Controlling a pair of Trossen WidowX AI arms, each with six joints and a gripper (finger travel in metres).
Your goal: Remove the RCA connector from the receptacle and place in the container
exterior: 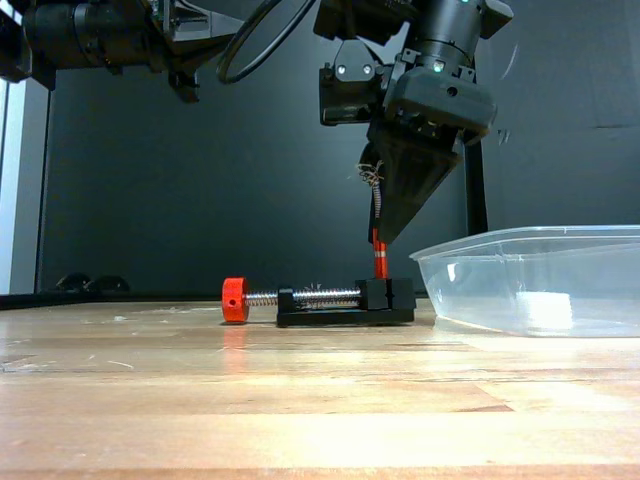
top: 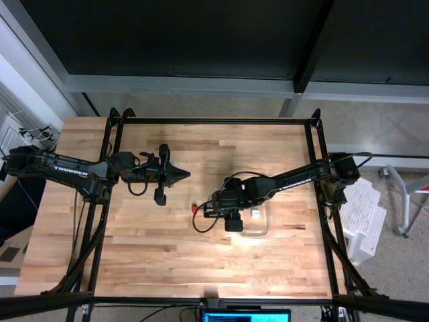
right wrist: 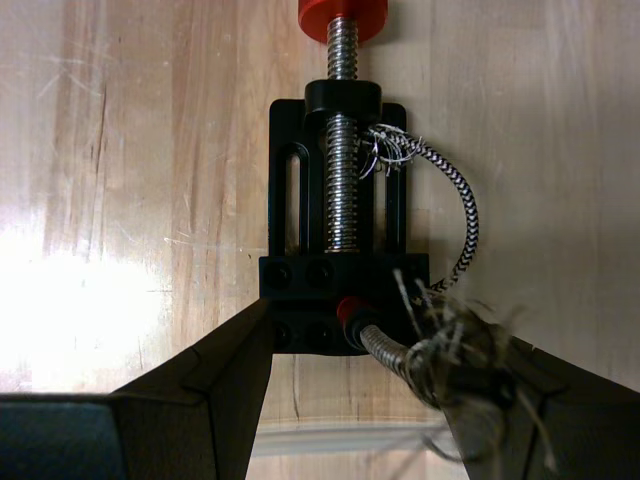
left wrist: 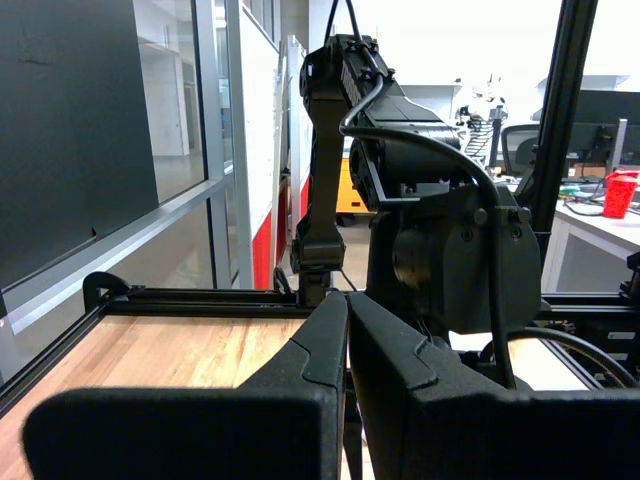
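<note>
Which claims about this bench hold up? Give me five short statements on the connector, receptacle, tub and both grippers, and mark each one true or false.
1. The RCA connector sits plugged in the receptacle. True.
2. The container holds the connector. False: only a small white cube lies in it.
3. The right gripper hangs just above the receptacle, jaws open either side of the connector. True.
4. The left gripper rests inside the container. False: it is raised, away on the left, jaws shut.
5. The receptacle's round cap points toward the container. False: the red cap is at the end away from it.
</note>
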